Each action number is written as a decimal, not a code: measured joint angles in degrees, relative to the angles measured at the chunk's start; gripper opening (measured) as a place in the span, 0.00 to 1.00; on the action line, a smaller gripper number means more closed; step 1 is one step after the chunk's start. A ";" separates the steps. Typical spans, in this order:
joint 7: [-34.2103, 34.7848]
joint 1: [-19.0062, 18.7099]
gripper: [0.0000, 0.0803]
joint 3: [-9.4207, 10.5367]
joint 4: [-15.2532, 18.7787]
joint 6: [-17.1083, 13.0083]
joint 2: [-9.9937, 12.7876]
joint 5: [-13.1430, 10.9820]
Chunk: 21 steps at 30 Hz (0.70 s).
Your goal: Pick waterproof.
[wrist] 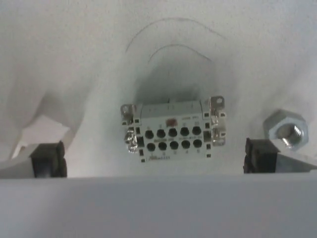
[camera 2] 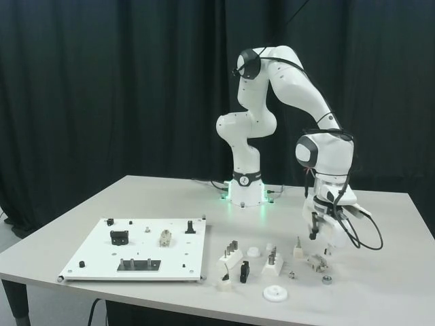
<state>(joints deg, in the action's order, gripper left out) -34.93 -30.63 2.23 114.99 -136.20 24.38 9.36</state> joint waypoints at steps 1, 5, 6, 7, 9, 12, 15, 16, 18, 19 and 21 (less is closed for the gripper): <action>-0.42 0.00 1.00 0.00 -0.13 -0.01 0.19 0.00; -1.91 0.04 1.00 0.00 -0.65 -0.06 0.93 -0.06; -2.12 0.06 1.00 0.00 -0.80 -0.06 1.10 -0.07; -2.30 0.09 1.00 0.00 -0.96 -0.06 1.28 -0.07; -2.57 0.15 1.00 0.00 -1.27 -0.06 1.63 -0.08; -2.91 0.26 1.00 0.00 -1.69 -0.06 2.12 -0.09; -3.20 0.39 1.00 0.00 -2.06 -0.06 2.54 -0.11; -3.31 0.43 1.00 -0.01 -2.17 -0.06 2.67 -0.13; -3.53 0.49 1.00 -0.02 -2.46 -0.06 2.95 -0.15; -3.66 0.53 1.00 -0.02 -2.61 -0.06 3.11 -0.16; -3.92 0.61 1.00 -0.02 -2.88 -0.06 3.40 -0.16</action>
<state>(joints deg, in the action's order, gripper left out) -38.85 -30.02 2.20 112.11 -136.26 27.78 9.20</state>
